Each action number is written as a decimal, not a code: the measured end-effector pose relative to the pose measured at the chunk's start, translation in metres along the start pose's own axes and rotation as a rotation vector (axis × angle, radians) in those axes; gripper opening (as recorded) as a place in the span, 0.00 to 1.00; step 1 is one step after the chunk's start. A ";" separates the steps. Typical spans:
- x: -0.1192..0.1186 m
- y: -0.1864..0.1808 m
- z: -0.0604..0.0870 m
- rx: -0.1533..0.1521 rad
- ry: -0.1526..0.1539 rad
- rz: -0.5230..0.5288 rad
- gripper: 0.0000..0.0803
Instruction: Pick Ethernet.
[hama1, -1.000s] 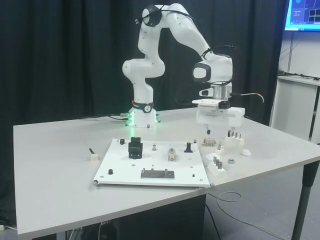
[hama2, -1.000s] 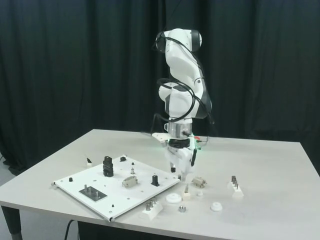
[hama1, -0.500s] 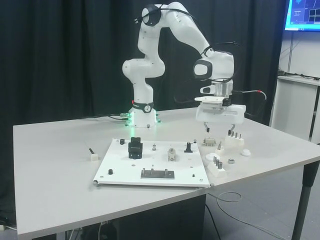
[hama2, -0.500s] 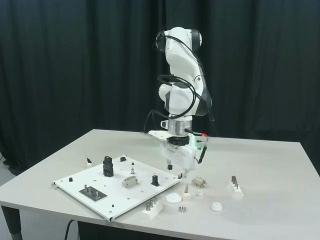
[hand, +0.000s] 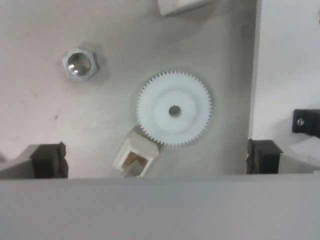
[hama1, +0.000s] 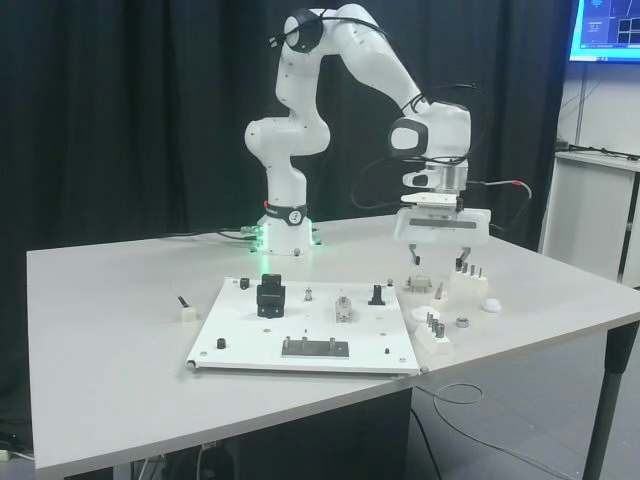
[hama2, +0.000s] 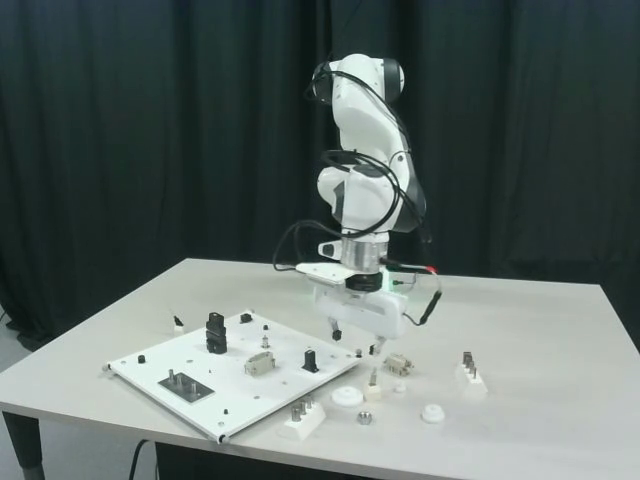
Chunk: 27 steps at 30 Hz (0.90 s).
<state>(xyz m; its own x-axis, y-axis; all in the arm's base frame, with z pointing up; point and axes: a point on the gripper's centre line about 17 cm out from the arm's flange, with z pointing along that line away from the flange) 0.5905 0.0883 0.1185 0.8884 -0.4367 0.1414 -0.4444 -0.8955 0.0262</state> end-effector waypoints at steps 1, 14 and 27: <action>0.000 0.000 0.000 -0.003 0.002 -0.016 1.00; -0.017 -0.012 0.000 -0.050 0.011 -0.315 1.00; -0.044 -0.029 0.007 -0.052 -0.032 -0.631 1.00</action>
<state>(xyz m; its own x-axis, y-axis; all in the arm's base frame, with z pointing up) 0.5649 0.1326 0.1051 0.9838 0.1710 0.0532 0.1620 -0.9763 0.1434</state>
